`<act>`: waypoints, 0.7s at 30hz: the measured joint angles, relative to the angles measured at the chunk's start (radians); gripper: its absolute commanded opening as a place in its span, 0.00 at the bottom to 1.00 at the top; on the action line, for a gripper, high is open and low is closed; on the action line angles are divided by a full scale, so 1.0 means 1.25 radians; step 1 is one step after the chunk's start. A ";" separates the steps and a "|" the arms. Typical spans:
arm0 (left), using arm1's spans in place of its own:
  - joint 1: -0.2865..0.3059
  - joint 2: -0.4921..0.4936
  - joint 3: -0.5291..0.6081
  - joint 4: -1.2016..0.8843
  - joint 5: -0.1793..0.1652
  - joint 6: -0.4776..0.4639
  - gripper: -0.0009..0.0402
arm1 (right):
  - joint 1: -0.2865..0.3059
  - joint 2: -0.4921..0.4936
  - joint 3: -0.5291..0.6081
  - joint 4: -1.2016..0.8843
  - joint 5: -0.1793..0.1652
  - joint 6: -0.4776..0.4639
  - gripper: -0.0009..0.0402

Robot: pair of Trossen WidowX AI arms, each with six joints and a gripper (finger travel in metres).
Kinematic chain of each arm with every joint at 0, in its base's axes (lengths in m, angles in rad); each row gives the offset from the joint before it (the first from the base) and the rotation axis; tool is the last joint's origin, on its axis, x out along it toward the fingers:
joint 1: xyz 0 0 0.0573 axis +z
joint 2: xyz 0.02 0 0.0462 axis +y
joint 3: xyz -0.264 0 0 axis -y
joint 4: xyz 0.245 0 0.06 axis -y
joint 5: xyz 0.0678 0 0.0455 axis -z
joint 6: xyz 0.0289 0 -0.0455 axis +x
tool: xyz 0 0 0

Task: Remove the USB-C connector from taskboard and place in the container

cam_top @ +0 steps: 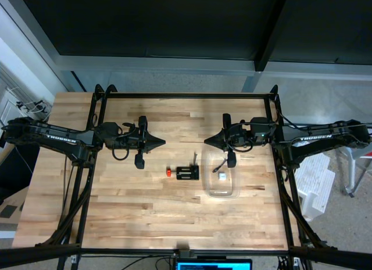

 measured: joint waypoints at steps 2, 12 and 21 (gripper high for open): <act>0.000 0.000 0.000 0.000 0.000 0.000 0.02 | -0.003 -0.002 -0.016 0.027 0.000 0.000 0.02; 0.000 0.000 0.000 0.000 0.000 0.000 0.02 | -0.007 -0.003 -0.066 0.136 0.002 0.017 0.02; 0.000 0.000 0.000 0.000 0.000 0.000 0.02 | -0.007 -0.002 -0.089 0.150 0.001 0.023 0.02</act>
